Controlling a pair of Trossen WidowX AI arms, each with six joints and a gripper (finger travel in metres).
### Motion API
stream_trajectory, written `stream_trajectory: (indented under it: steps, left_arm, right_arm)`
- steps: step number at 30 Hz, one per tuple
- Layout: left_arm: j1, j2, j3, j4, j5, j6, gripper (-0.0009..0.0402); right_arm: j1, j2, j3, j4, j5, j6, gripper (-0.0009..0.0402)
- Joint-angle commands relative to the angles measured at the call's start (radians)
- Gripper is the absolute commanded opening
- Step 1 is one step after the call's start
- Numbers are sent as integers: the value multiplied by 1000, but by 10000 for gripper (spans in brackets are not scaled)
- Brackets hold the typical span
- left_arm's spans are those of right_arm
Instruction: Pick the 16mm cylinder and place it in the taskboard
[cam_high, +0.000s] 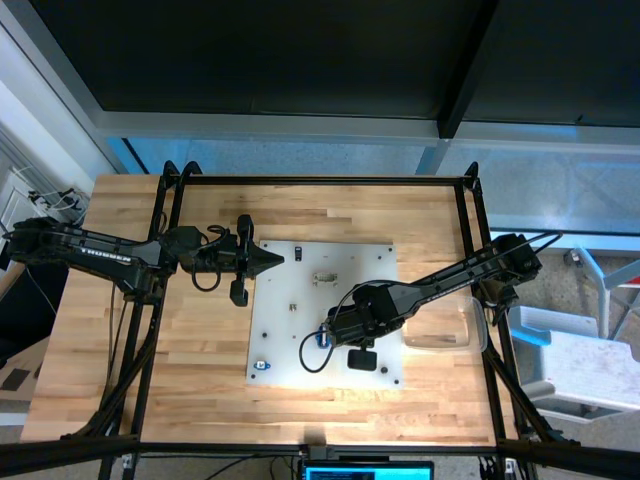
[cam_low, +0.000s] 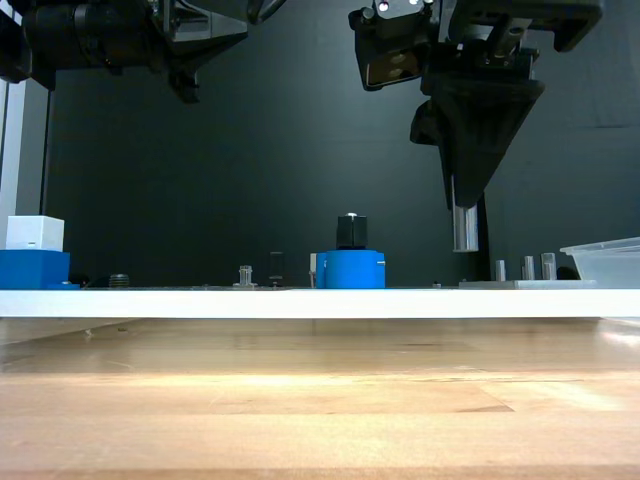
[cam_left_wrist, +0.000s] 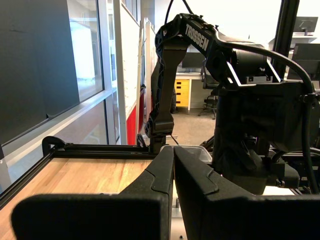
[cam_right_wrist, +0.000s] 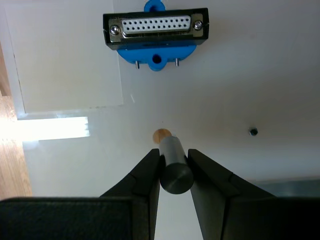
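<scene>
The right pincer is clamped on the 16mm cylinder, holding it upright above the taskboard, a little toward five o'clock of the board's middle; the peg hangs clear of the white surface, near a small round hole; a blue D-sub connector lies beyond; the left pincer, fingers together, hovers over the board's ten o'clock edge; a clear tray sits on the bench at the board's three o'clock.

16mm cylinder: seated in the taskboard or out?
Out: 16mm cylinder held upright in right hand above taskboard hole. Left hand, shut, hovers at its left edge.
</scene>
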Motion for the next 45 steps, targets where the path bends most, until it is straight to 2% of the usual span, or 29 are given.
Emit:
stream_trajectory:
  steps: [1, 13, 17, 38, 45]
  left_arm:
    - [0, 0, 0, 0, 0, 0, 0]
    - [0, 0, 0, 0, 0, 0, 0]
    - [0, 0, 0, 0, 0, 0, 0]
    - [0, 0, 0, 0, 0, 0, 0]
    - [0, 0, 0, 0, 0, 0, 0]
  right_arm:
    - [0, 0, -13, 14, 0, 0, 24]
    - [1, 0, -28, 35, -2, 1, 24]
    - [2, 0, -37, 46, -20, 5, 24]
    - [3, 13, -42, 55, -17, 0, 24]
    - [3, 13, -74, 97, -18, 1, 24]
